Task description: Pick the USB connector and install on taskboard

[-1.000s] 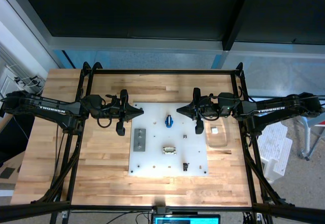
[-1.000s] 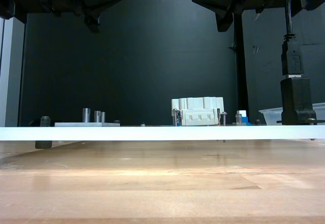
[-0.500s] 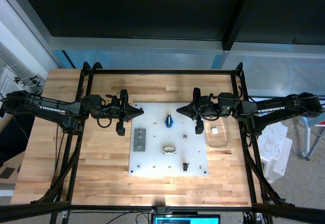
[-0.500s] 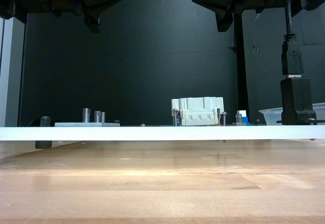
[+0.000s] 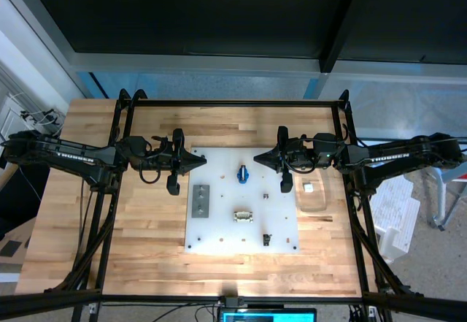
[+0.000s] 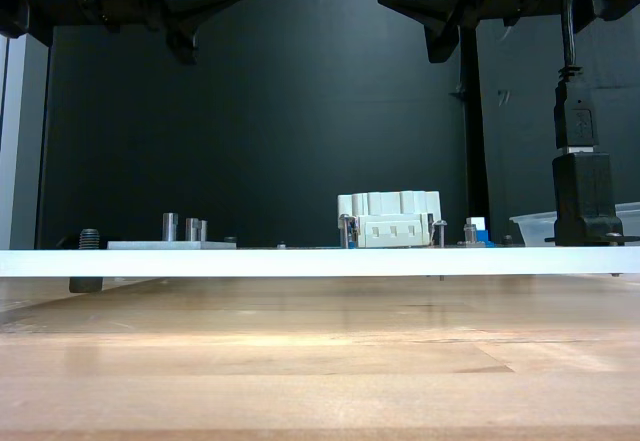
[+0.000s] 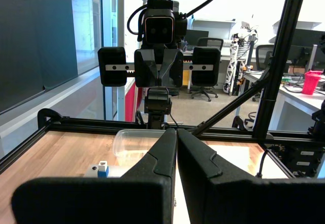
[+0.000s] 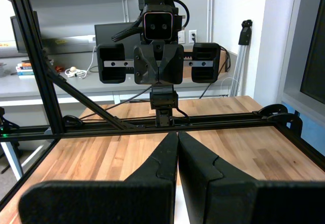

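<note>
**No movement recorded: USB connector found seated, both arms parked**

No change is noted across the last second. Both arms, the board and every part on it are found exactly where they were. The left tool [image 7: 176,132] is held high, with the far left corner of the taskboard [image 5: 219,228] beneath it, and its fingers are pressed together on nothing. The right tool [image 8: 177,133] is held at the same height, facing the left tool across the board, likewise pressed together and empty. From this stillness it is judged that no pick is under way, and that the installation is either finished or awaits only checking.

The USB connector [image 6: 578,133] is found well below the right tool and nearer the front edge of the tabletop [image 5: 146,263], well apart from both tools. It is seen as a small black plug marked with the USB symbol. It stands upright in the black socket [image 6: 585,199] on the board, with a thin black cable rising from its top. No tilt is seen. Whether the plug is pressed fully home cannot be told.
</note>
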